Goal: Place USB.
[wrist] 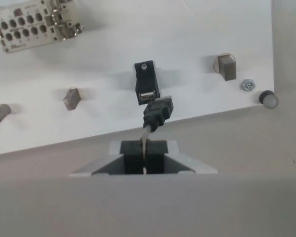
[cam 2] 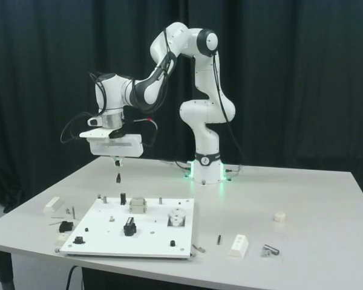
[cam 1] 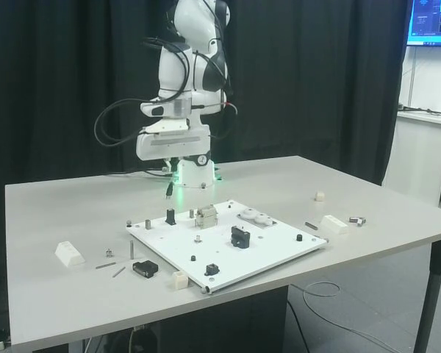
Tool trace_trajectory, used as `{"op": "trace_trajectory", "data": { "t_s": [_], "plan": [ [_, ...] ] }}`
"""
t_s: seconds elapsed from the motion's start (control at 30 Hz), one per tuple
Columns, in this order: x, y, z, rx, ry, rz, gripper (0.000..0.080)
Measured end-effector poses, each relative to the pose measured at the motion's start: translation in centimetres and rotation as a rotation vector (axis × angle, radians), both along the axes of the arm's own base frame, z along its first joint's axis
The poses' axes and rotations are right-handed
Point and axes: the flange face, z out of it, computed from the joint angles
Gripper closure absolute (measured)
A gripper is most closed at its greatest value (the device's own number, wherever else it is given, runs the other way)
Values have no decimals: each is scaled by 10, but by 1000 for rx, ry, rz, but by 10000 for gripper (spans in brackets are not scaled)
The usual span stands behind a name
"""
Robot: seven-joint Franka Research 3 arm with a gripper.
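My pincer (wrist: pixel 144 160): fingers closed on a thin grey cable, from which the USB plug (wrist: pixel 158 110) hung free below. Plug: black, in the air above the white board (wrist: pixel 138 34), near its far-left edge, just short of the black socket (wrist: pixel 147 82) and not seated. Socket: upright on the board (cam 2: pixel 139 229), open face toward the plug. Board also carried a grey multi-pin connector (wrist: pixel 32 29) and short grey pegs (wrist: pixel 226 66). Board lay on the grey table (cam 2: pixel 302 211).
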Motion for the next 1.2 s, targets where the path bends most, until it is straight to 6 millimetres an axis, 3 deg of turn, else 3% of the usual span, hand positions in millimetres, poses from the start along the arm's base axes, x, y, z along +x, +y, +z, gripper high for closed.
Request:
{"op": "trace_trajectory", "data": {
  "t_s": [1.2],
  "plan": [
    [6,3,11,-7,4,-2,797]
  ]
}}
